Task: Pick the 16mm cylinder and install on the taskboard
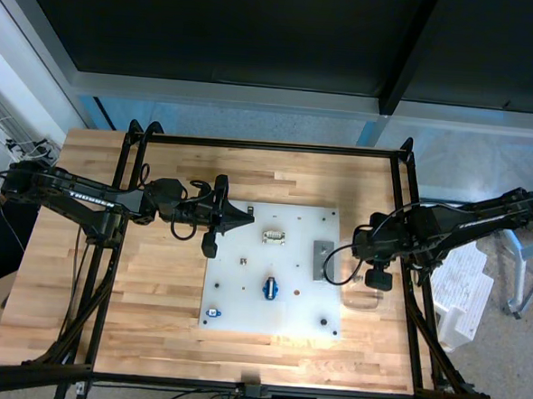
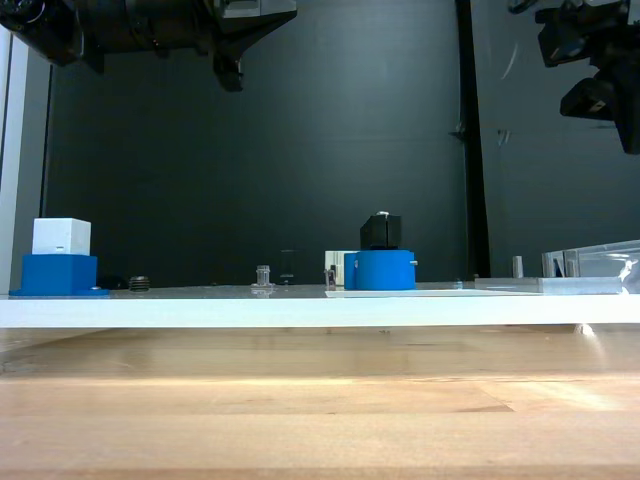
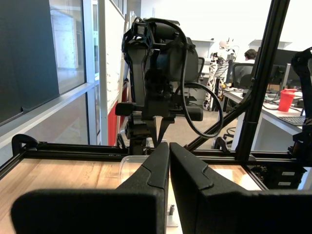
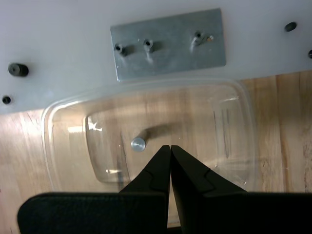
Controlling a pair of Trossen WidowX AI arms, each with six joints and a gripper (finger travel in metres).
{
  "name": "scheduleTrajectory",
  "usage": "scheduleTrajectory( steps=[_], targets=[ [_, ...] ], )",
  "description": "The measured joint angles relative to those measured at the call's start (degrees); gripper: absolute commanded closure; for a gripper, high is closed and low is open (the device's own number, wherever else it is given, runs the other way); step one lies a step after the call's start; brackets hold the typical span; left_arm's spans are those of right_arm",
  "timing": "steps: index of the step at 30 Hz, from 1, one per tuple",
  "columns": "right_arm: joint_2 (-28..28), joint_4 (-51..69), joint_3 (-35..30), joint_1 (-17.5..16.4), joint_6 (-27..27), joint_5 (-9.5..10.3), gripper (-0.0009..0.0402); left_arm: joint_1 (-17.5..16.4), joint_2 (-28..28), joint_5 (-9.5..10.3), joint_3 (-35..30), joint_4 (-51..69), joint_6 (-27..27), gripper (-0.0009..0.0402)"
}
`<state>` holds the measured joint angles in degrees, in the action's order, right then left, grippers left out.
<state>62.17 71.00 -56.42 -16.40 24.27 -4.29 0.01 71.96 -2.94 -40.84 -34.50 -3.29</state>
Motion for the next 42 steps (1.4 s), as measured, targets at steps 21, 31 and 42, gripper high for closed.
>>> scheduleTrajectory(
  steps=[21, 31, 42],
  targets=[
    [4.96, 0.35, 0.00, -2.27, 0.79, -0.20, 0.0199, 0.00, 0.02, -0.02, 0.00, 0.00, 0.00, 0.0393],
    [5.11, 0.13, 0.37, -3.89, 3.93, -0.66, 0.0145, 0.00, 0.00, 0.00, 0.00, 0.02, 0.00, 0.0393],
    [5.11, -4.52, 3.63, -5.22, 3.98, -0.63, 0.0141, 0.00, 0.02, 0.00, 0.00, 0.00, 0.00, 0.0393]
  ],
)
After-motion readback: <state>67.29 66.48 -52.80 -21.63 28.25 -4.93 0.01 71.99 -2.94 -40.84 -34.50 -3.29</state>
